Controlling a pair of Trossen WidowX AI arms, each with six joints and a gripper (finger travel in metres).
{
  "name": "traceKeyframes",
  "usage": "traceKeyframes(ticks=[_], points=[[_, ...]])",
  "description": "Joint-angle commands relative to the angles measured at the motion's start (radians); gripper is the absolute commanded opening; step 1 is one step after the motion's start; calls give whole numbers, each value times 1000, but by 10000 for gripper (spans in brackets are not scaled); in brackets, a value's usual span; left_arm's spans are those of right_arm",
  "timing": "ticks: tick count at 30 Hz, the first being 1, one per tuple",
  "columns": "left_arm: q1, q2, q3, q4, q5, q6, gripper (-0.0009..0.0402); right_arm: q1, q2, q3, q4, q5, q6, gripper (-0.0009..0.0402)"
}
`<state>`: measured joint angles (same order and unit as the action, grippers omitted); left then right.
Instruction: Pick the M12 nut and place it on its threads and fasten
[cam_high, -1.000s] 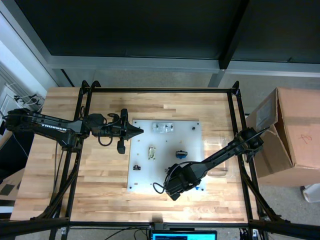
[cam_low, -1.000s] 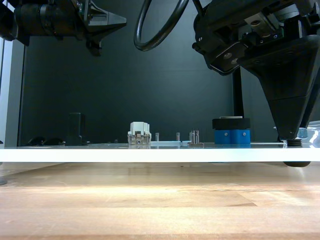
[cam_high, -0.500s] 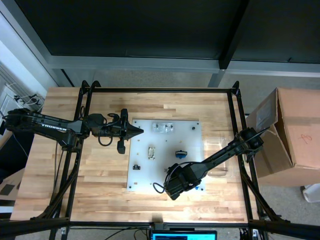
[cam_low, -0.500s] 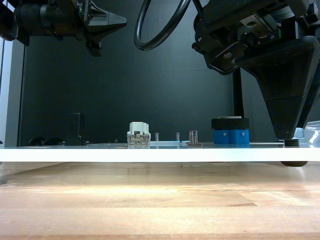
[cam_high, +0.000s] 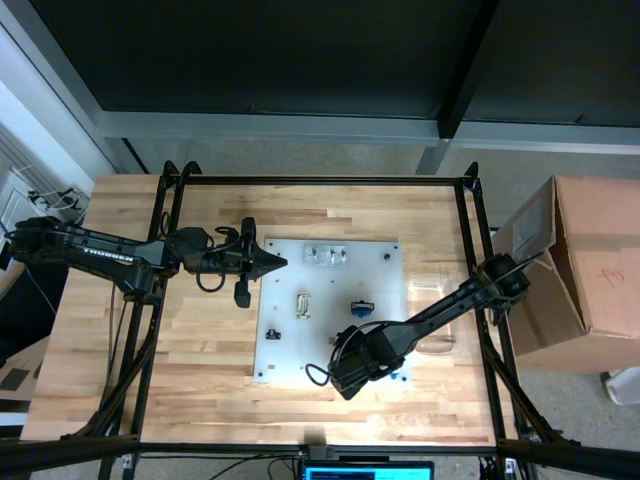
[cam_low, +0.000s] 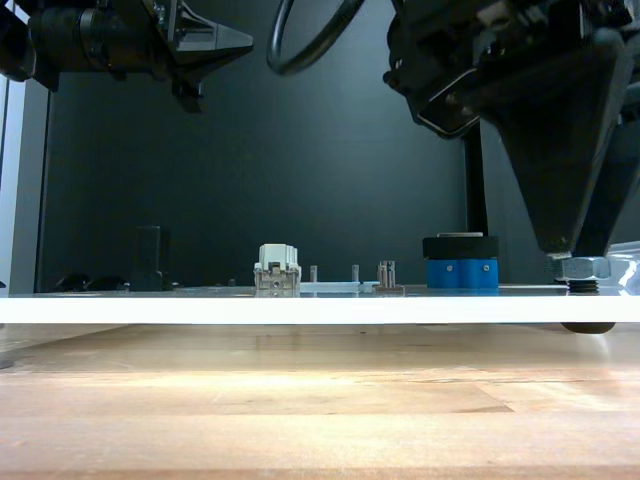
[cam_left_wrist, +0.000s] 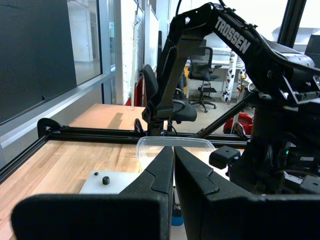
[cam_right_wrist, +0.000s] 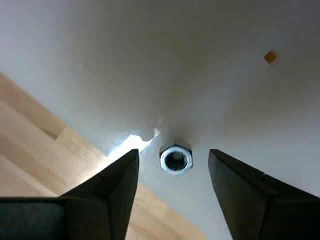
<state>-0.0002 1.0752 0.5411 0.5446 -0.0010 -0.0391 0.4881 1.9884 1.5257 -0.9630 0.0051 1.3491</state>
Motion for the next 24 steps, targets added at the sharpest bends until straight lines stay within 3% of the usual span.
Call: traceKeyframes(ticks=[1,4,6,9,13,18,21,24], points=[[0,0,0,0,0,0,0,1,-18,1,-1,-5,-32,219],[0,0,0,0,0,0,0,1,-41,1,-1,3,-138,223],[0,0,0,0,0,0,0,1,-55,1,-13,5,-310,218],[0,0,0,0,0,0,0,2,-65,1,-64,58,-562,191],[0,0,0,0,0,0,0,7,-64,0,-74,70,-748,115],[0,0,0,0,0,0,0,8,-42,-2,-72,82,-861,-8],[0,0,0,0,0,0,0,10,-29,-2,-72,82,-892,16],[0,0,0,0,0,0,0,11,-16,-5,-71,83,-895,12]])
